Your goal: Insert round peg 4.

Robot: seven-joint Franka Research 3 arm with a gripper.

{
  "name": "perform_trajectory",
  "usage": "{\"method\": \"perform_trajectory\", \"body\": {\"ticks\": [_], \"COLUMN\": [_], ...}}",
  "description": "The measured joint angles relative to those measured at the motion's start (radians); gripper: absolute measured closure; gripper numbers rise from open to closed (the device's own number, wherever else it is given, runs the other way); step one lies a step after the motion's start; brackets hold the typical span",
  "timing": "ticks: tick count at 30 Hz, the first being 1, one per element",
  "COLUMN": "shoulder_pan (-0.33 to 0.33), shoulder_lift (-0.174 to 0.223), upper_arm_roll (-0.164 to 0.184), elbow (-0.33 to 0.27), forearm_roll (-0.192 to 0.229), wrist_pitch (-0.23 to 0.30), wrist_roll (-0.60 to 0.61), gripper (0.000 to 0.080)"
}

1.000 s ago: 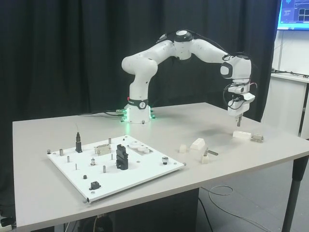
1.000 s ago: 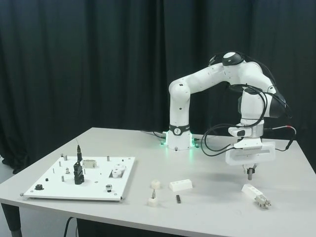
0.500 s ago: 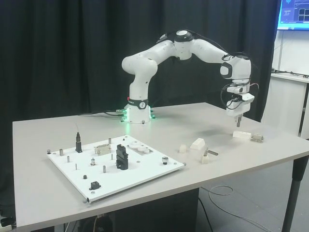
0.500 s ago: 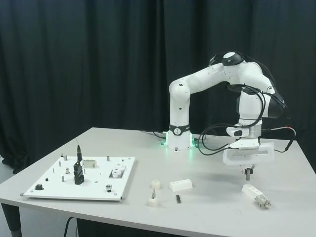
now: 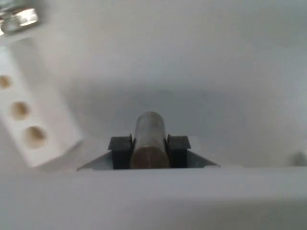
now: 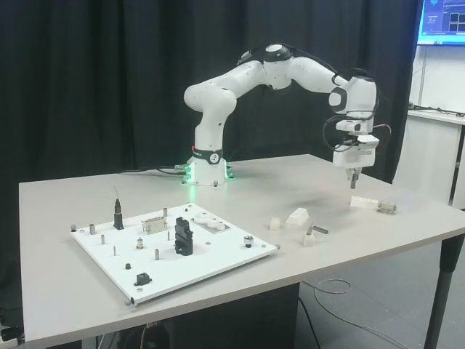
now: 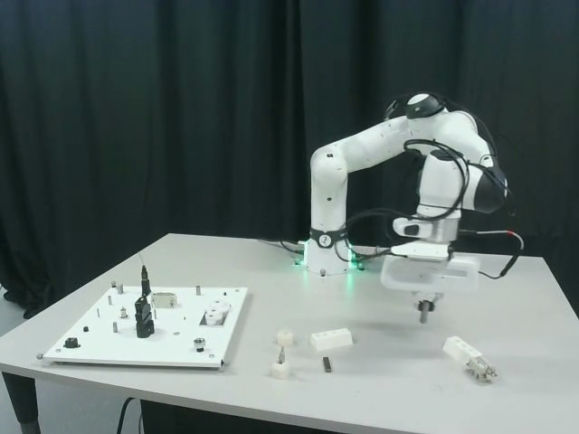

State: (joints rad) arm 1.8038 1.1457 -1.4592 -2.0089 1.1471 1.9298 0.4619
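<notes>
Clamped between the black fingers (image 5: 121, 146) of the gripper (image 7: 422, 312): the round peg (image 5: 149, 143), upright, right of centre in the second room view, above the grey table (image 7: 380, 380). Lower left of that frame: white board (image 7: 99, 339). Lower right: white holed block (image 7: 461, 350), lying flat.

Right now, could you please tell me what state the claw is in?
Claw: closed on the round peg, held up off the grey table.
</notes>
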Motion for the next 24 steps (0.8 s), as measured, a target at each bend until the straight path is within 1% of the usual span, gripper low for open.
{"method": "perform_trajectory", "body": {"ticks": [5, 10, 16, 24], "shoulder_pan": [-0.023, -0.049, -0.085, -0.154], "shoulder_lift": [0.0, 0.0, 0.0, 0.002], "upper_arm_roll": [-0.026, -0.054, -0.09, -0.132], "elbow": [-0.023, -0.054, -0.094, -0.13], "forearm_roll": [-0.035, -0.061, -0.072, -0.073], "wrist_pitch": [-0.001, -0.001, 0.001, 0.016], "wrist_roll": [-0.016, -0.042, -0.08, -0.138], "gripper": [0.0651, 0.0651, 0.0651, 0.0651]}}
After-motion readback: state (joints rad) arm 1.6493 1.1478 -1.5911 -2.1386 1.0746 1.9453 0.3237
